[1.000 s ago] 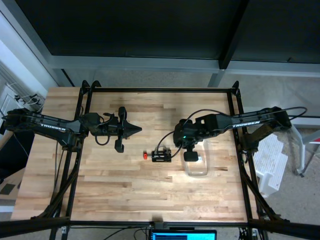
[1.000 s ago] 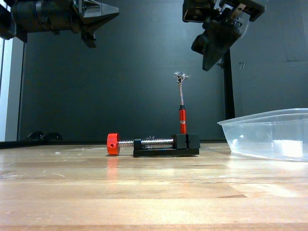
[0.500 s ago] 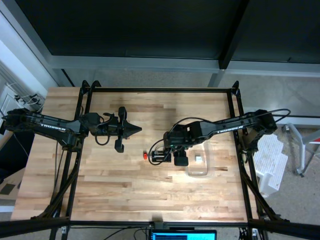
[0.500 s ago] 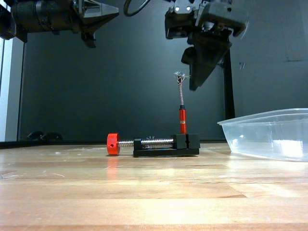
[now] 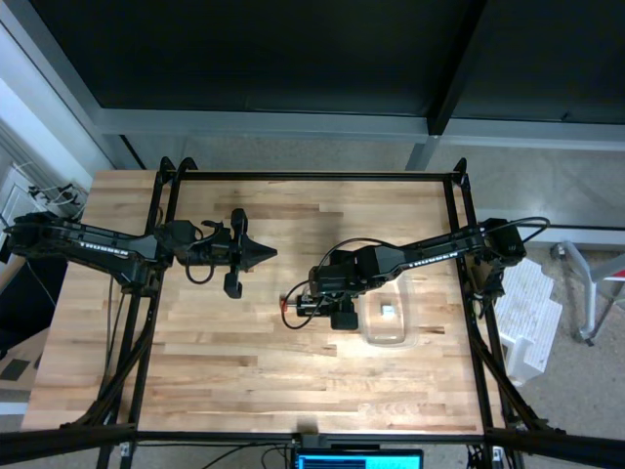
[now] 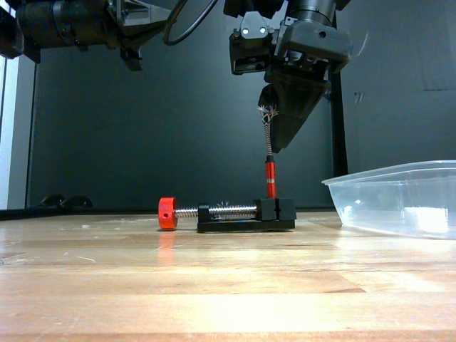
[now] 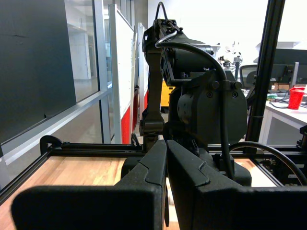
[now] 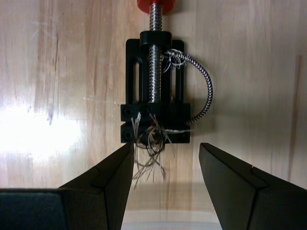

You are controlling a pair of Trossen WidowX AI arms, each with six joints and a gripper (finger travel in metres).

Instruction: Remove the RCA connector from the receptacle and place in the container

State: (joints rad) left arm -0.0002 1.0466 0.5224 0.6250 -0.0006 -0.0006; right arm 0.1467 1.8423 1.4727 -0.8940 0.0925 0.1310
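The right gripper (image 8: 166, 149) is being held open, its jaws spread with nothing between them but the frayed wire at the top of the RCA connector (image 8: 151, 139). In the low view the right gripper (image 6: 278, 144) is being carried above the receptacle (image 6: 246, 214), pointing down. Its tip seems to be level with the upper, springy part of the RCA connector (image 6: 271, 178), though whether it is around the wire or just beside it cannot be settled from that angle. No grasp is being made yet.

Directly below the right gripper, the connector is standing upright with its red end seated in the black block of the receptacle, so the removal is not yet being counted as done. The red knob (image 6: 167, 213) is lying at the receptacle's far end from the gripper.

Off to the gripper's other side, near but apart, the container (image 6: 399, 199) is resting on the counter (image 6: 228, 285). A small pale piece (image 5: 388, 310) is showing inside it, and no connector.

The left gripper (image 7: 166, 158) is being kept closed on nothing, high over the counter and well apart from the work.

Judged as remaining: closing on the connector, pulling it free and carrying it into the container.
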